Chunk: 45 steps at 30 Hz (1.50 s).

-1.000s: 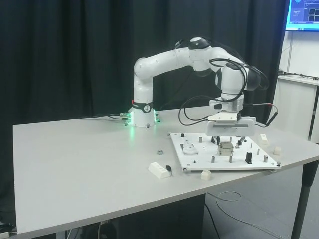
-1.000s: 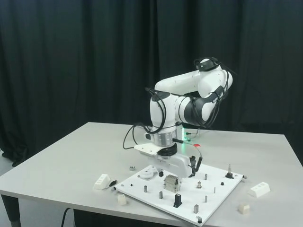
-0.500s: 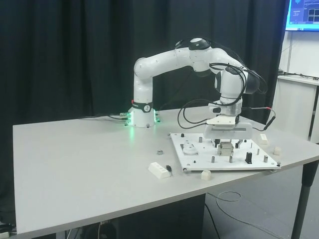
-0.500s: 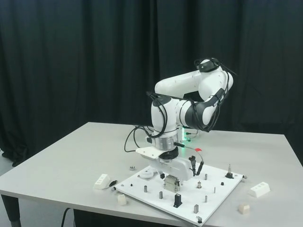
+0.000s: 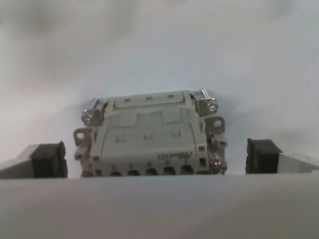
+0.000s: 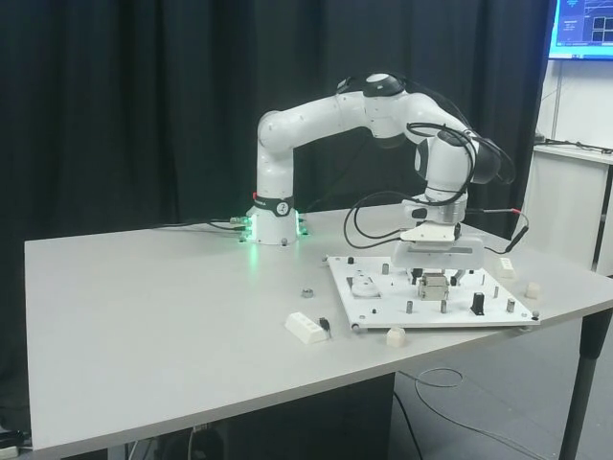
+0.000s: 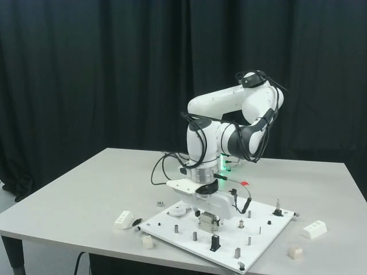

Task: Remove waterproof.

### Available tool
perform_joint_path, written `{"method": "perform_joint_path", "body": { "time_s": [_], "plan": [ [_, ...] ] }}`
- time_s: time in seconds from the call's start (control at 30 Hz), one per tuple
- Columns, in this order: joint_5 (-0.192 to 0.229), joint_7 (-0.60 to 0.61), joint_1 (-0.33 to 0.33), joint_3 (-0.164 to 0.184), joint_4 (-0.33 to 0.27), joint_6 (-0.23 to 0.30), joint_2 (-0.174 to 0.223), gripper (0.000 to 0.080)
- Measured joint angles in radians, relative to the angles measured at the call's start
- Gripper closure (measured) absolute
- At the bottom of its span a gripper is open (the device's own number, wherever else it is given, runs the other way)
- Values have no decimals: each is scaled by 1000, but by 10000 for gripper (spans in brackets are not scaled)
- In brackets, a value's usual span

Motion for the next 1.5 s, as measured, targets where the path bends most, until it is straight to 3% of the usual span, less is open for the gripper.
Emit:
{"method": "perform_joint_path", "body": {
  "time_s": [0.23,0.27,0.43,0.47,1.5],
  "plan": [
    [-2,-14,4,0,-3,4,0,3],
    [-2,-15,5,0,-4,4,0,104],
    [2,-28,7,1,-6,7,0,104],
    [2,-29,7,1,-6,7,0,180],
    [2,-40,8,-1,-7,8,2,182]
  ]
}}
